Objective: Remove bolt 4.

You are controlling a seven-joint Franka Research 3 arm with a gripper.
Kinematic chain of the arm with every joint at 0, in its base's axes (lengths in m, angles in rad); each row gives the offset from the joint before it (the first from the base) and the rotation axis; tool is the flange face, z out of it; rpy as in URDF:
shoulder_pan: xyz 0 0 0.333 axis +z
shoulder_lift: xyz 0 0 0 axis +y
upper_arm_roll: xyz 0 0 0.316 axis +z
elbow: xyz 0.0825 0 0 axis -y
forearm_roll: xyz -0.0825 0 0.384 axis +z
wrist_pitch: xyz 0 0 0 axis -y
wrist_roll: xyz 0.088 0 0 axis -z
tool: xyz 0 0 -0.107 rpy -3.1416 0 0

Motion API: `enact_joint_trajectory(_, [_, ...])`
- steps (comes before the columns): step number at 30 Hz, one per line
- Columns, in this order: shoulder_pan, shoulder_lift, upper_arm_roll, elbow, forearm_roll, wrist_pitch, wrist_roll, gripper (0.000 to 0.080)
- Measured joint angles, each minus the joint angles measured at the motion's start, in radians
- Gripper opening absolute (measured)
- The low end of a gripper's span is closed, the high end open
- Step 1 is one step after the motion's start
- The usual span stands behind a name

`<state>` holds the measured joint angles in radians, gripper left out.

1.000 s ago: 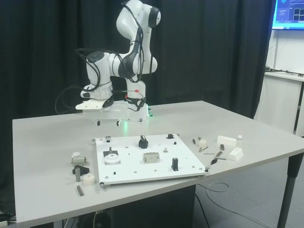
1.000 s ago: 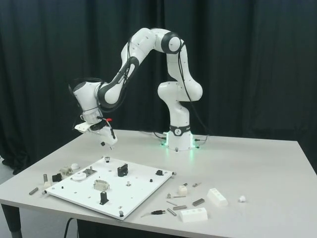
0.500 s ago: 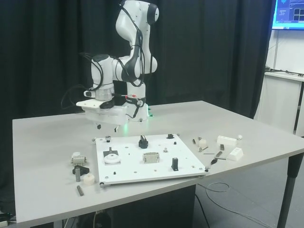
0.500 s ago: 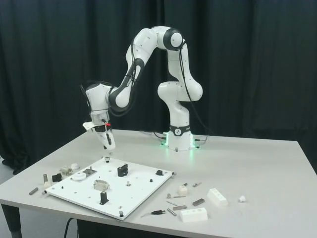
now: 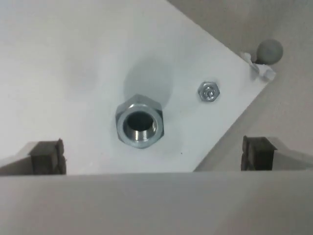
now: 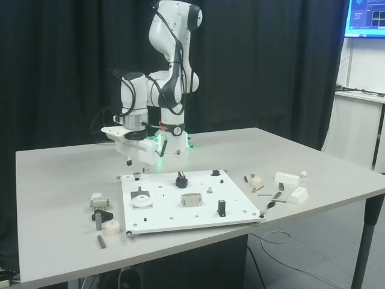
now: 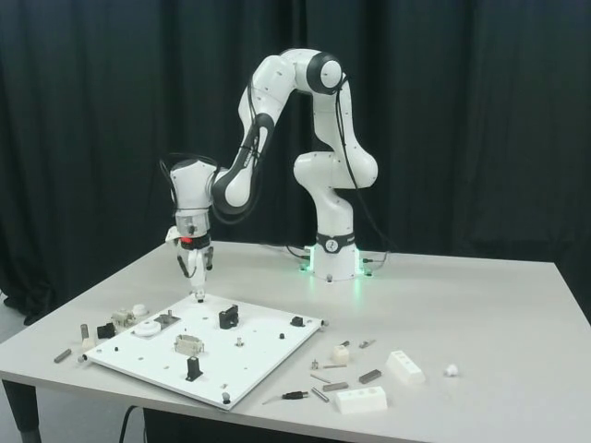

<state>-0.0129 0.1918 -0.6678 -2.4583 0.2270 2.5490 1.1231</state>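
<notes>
**Fingers spread above bolt 4 at board corner**

The bolt [image 5: 139, 121], a hexagonal head with a hollow threaded centre, stands upright in the white board [image 5: 73, 58] and lies between the two fingers [image 5: 47, 156], nearer one of them, not touched by either. The fingers are spread wide and hold nothing. A small nut [image 5: 209, 91] sits on the board just beside the bolt, towards the other finger. Beyond it is the board's corner, with a round grey foot [image 5: 269, 51]. In the first room view the fingers [image 6: 136, 162] hover over the board's far corner on the bench [image 6: 60, 180].
</notes>
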Motion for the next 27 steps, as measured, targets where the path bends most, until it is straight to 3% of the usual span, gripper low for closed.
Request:
enact_joint_trajectory(12, [0.000,0.008,0.009,-0.018,0.018,0.072,0.100,0.0800])
enact_joint_trajectory(27, [0.000,0.054,0.027,-0.022,0.109,0.136,0.111,0.0800])
